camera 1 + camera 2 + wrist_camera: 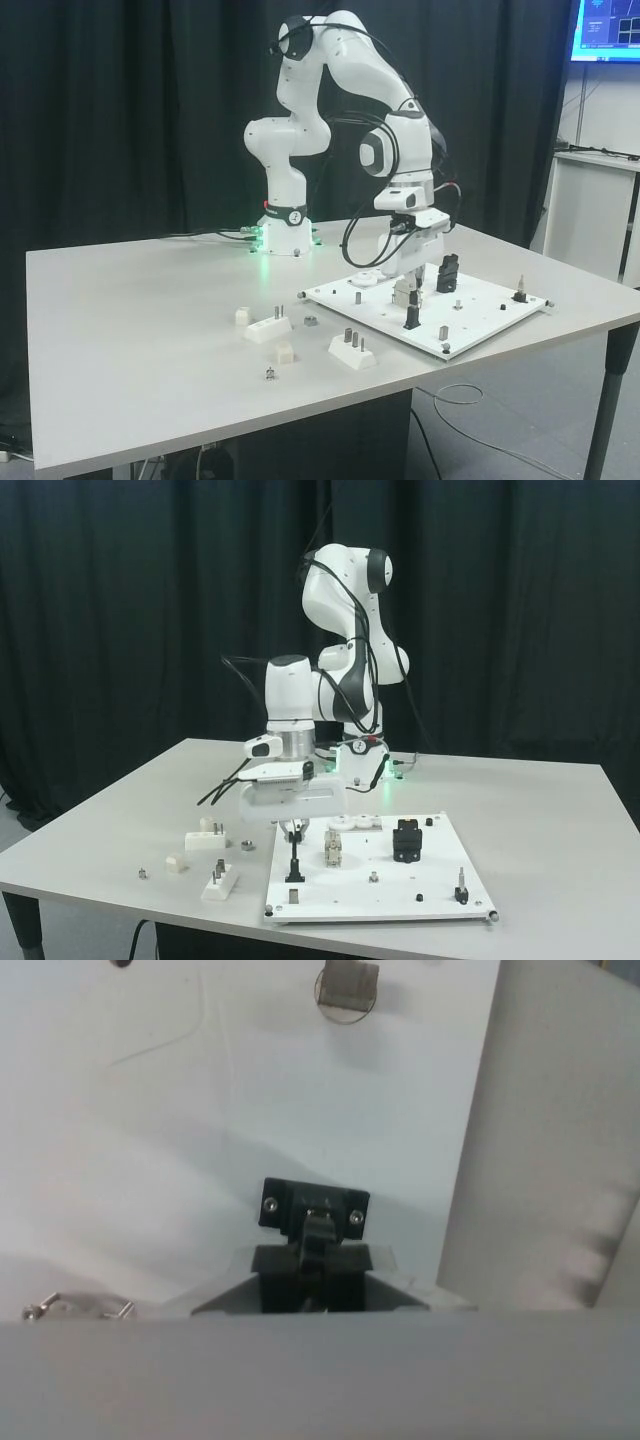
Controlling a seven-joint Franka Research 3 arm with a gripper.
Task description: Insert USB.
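My gripper (313, 1282) hangs low over the front left part of the white board (440, 905). Its black fingers (277, 1278) are shut on a small black USB plug (318, 1228). The plug's tip meets a black socket block (315, 1203) fastened to the board with two screws. How deep the plug sits I cannot tell. In the second room view the gripper (295, 830) stands straight above the thin black plug (294, 860) and its black base (294, 877). In the first room view the gripper (408, 290) is just above that black piece (411, 318).
Close beside the gripper on the board rise a pale block (332, 850) and a taller black block (406, 840). A small peg (460, 890) stands near the board's front right. White holders (270, 327) (353, 350) and small parts lie on the grey table (130, 320).
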